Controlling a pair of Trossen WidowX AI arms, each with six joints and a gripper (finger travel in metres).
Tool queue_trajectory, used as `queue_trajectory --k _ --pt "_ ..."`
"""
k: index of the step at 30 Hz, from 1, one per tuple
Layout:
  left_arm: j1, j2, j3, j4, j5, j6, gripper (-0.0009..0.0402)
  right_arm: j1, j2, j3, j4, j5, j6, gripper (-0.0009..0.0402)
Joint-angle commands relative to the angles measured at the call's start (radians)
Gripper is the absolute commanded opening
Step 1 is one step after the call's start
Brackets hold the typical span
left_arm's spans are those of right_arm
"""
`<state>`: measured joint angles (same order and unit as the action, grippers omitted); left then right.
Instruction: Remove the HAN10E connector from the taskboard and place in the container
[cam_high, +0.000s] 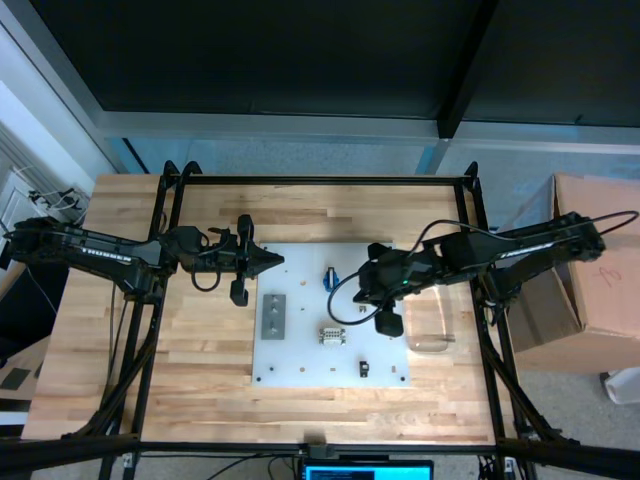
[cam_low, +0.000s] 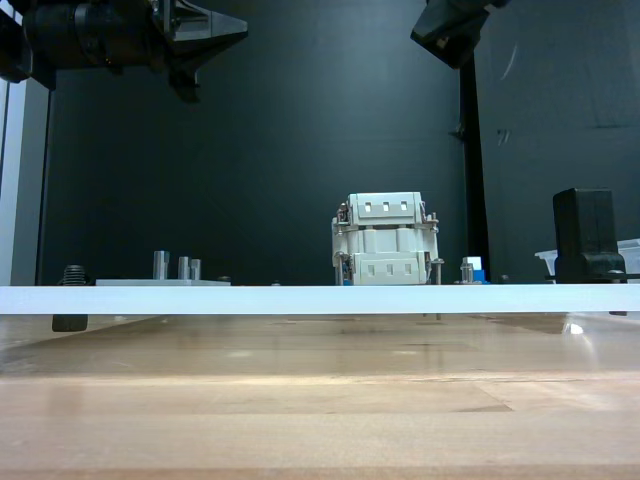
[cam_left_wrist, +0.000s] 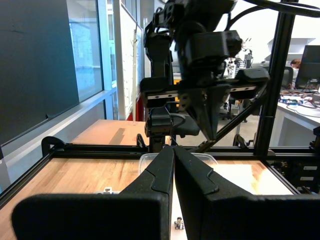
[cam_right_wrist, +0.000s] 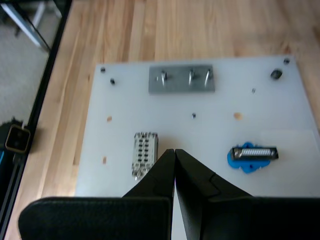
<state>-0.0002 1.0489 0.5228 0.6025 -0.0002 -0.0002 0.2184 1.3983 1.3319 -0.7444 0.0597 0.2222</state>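
Ok so, going left to right. My left pincer (cam_high: 276, 260) hangs up in the air at the left edge of the taskboard (cam_high: 300, 372), pointing inward, fingers pressed flat together with nothing between them. My guess is it's parked there just to stay out of the way, since nothing on that side needs grabbing.

Next on the white board is a grey plate (cam_high: 273, 316) with three little pins, no part of this job. Then the actual target: the HAN10E connector (cam_high: 332, 336) sits in its seat near the middle of the board, upright and square from the low view, nobody touching it. So it's not out yet. It probably wants a straight pull upward because of how squarely it stands. A blue connector (cam_high: 330, 278) sits further back, and a black block (cam_high: 366, 369) sits near the front edge.

My right pincer (cam_high: 365, 283) hovers above the board's right half, angled down at it, well above the connector. It's shut tight too and carrying nothing. I'd have to spread it wide before coming down. I reckon this arm gets the job since it's nearest both the part and the drop spot.

Last, the clear container (cam_high: 430, 348) rests on the table (cam_high: 120, 330) just beside the board's right edge, handy for a short carry.
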Motion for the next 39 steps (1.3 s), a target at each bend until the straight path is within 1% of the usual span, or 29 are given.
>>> queue_trajectory --k 1,11,16,21,24,28,35,39 --pt "0.000 0.000 0.000 0.000 0.000 0.000 0.0000 0.006 0.072 0.105 -0.107 -0.002 0.028 0.0000" --pt "0.000 0.000 0.000 0.000 0.000 0.000 0.0000 0.027 0.284 0.388 -0.392 -0.004 0.084 0.0000" --pt "0.000 0.000 0.000 0.000 0.000 0.000 0.0000 0.038 0.380 0.519 -0.492 -0.005 0.100 0.0000" --pt "0.000 0.000 0.000 0.000 0.000 0.000 0.0000 0.049 0.455 0.626 -0.563 -0.007 0.101 0.0002" --pt "0.000 0.000 0.000 0.000 0.000 0.000 0.0000 0.057 0.491 0.663 -0.585 -0.008 0.093 0.0013" --pt "0.000 0.000 0.000 0.000 0.000 0.000 0.0000 0.069 0.528 0.691 -0.598 -0.009 0.079 0.0055" --pt "0.000 0.000 0.000 0.000 0.000 0.000 0.0000 0.090 0.576 0.700 -0.598 -0.008 0.057 0.0162" --pt "0.000 0.000 0.000 0.000 0.000 0.000 0.0000 0.094 0.597 0.699 -0.596 -0.009 0.057 0.0213"
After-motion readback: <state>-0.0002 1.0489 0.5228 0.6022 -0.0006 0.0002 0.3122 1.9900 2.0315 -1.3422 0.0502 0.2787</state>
